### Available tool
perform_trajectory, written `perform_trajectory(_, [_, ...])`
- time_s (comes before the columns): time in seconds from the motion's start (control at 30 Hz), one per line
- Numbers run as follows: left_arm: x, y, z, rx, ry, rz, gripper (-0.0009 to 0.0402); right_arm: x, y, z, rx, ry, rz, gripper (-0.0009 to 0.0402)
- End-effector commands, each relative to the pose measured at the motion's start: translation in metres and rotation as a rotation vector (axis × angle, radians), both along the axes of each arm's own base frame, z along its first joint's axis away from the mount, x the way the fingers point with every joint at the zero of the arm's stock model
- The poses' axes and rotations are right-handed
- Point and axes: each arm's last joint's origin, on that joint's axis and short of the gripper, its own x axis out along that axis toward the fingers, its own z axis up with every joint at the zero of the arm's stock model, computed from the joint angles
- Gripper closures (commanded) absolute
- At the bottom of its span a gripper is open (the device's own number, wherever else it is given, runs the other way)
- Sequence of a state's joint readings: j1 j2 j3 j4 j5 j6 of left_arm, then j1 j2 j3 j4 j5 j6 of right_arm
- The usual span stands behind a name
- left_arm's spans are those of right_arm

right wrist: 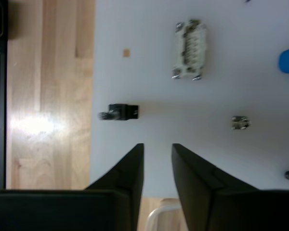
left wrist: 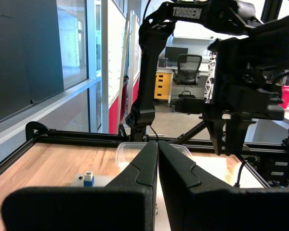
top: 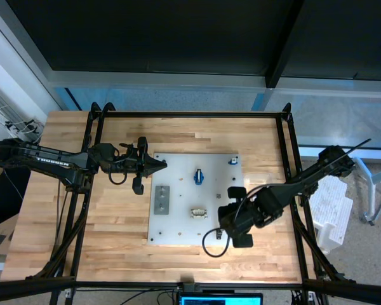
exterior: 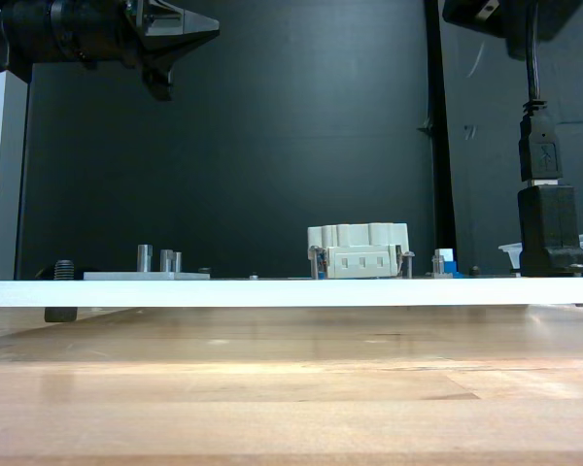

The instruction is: Pick the USB connector and install on taskboard

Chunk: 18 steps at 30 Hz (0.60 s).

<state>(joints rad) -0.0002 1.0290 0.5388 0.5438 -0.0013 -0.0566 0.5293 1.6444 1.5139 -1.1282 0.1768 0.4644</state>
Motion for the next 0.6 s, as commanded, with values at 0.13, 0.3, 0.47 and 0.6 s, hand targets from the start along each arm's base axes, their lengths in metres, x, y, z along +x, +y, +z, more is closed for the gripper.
perform_trajectory(0.13, [0.000, 0.000, 0.000, 0.000, 0.000, 0.000, 0.0393, 0.001, -0.020, 0.007, 0.005, -0.050, -0.003, 0.0390])
perform_trajectory(0.3, [0.000, 0.000, 0.000, 0.000, 0.000, 0.000, 0.0393, 0.006, -0.045, 0.009, 0.007, -0.135, -0.042, 0.0395])
perform_trajectory(0.47, [0.000, 0.000, 0.000, 0.000, 0.000, 0.000, 0.0393, 0.008, -0.069, 0.006, 0.011, -0.225, -0.068, 0.0394])
perform_trajectory(0.6, [0.000, 0.000, 0.000, 0.000, -0.001, 0.000, 0.0393, 0.006, -0.084, 0.004, 0.005, -0.298, -0.069, 0.0393])
